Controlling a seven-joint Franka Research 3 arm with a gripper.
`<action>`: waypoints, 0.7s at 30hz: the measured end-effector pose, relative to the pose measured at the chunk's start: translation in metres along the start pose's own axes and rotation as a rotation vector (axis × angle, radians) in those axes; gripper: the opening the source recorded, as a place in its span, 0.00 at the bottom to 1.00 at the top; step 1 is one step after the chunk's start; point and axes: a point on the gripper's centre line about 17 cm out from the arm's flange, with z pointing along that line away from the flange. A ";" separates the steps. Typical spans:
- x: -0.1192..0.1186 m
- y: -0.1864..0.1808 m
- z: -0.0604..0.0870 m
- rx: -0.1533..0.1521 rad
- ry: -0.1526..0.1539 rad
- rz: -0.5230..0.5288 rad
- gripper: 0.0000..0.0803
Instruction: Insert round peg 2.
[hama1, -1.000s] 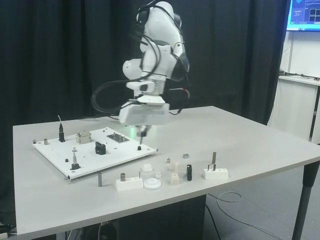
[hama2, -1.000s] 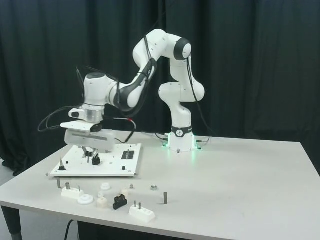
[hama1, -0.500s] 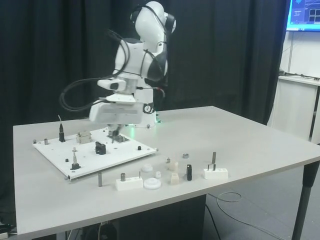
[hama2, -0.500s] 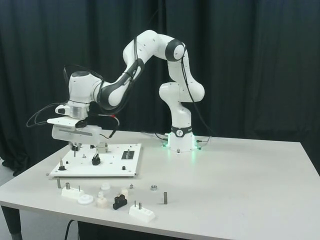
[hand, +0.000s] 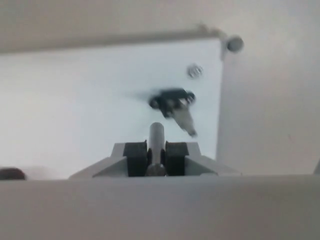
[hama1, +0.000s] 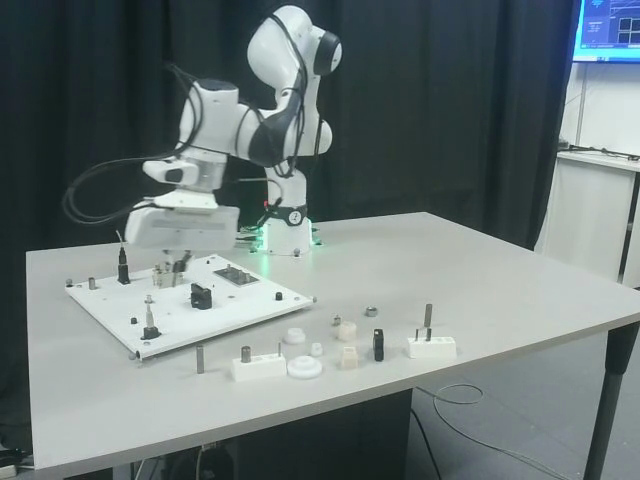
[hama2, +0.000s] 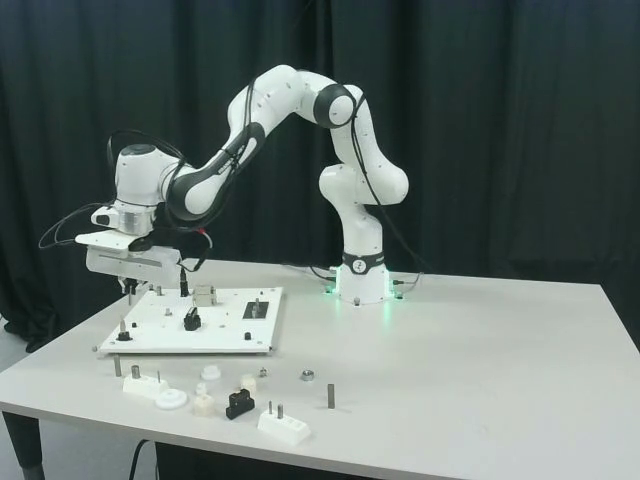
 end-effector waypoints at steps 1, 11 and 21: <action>-0.005 0.004 0.002 0.000 -0.004 0.001 0.09; -0.052 0.036 0.025 0.004 -0.037 0.008 0.09; -0.104 0.059 0.046 0.017 -0.068 0.024 0.09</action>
